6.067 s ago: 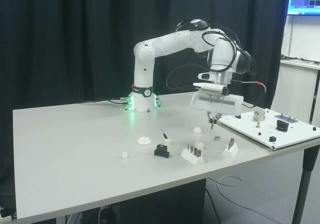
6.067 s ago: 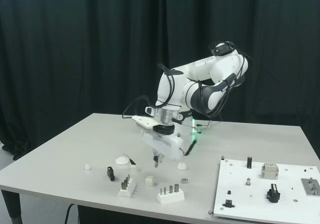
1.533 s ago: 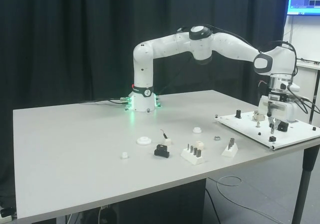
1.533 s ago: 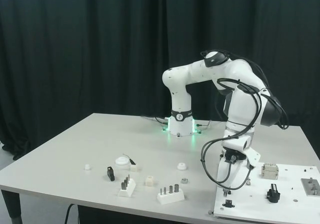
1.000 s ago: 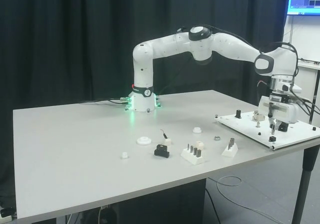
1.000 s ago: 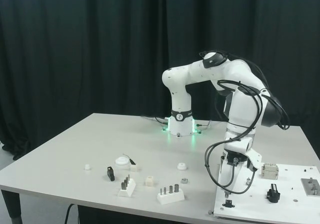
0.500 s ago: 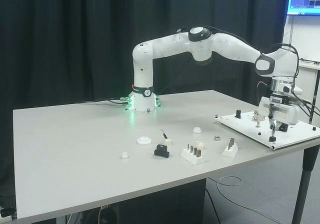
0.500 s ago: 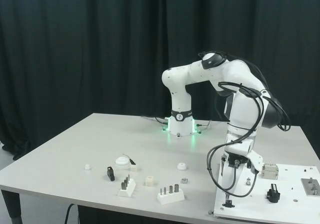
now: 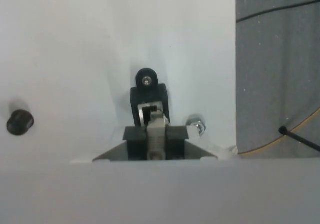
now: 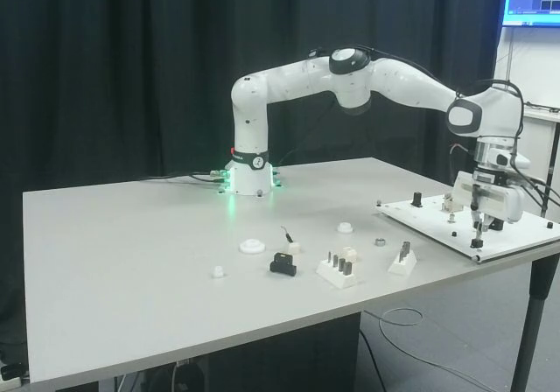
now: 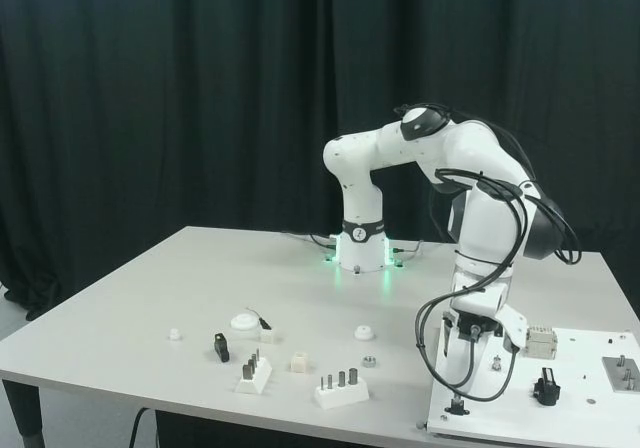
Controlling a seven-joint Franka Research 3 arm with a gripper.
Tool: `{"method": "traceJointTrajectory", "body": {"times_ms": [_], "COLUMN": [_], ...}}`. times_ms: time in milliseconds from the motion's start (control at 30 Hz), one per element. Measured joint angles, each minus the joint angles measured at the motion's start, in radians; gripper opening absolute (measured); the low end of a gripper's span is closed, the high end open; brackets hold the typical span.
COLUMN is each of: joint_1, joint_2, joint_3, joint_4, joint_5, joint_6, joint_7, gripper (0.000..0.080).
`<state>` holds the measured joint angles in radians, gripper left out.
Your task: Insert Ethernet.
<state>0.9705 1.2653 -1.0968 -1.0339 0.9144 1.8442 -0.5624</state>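
My gripper [image 9: 155,134] is shut on a small grey Ethernet plug [image 9: 156,126] that points down at a black socket [image 9: 148,96] on the white board [image 9: 75,59]. In the wrist view the plug tip sits right over the socket's opening; I cannot tell whether it is inside. The first room view shows the gripper [image 10: 478,227] just above the socket [image 10: 477,243] at the board's front corner. From the second room view, the gripper [image 11: 457,396] hangs low over the same socket [image 11: 457,407].
The board [image 10: 433,220] also bears a black post [image 10: 417,200], a grey connector [image 10: 452,201] and a black part [image 11: 544,388]. A black knob [image 9: 20,122] and a nut [image 9: 197,126] lie near the socket. Several small parts and pin holders [image 10: 337,269] stand mid-table.
The arm swung from the middle of the table over to the board. In the last second the gripper sank slightly toward the black socket, still shut on the plug.
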Motion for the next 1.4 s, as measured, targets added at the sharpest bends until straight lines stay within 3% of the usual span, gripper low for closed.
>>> {"method": "traceJointTrajectory", "body": {"times_ms": [1400], "joint_1": [-0.003], "joint_2": [0.0], "joint_3": [0.009], "joint_4": [0.011], "joint_5": [-0.021], "joint_6": [-0.004], "joint_7": [0.031], "gripper": [0.0072]}}
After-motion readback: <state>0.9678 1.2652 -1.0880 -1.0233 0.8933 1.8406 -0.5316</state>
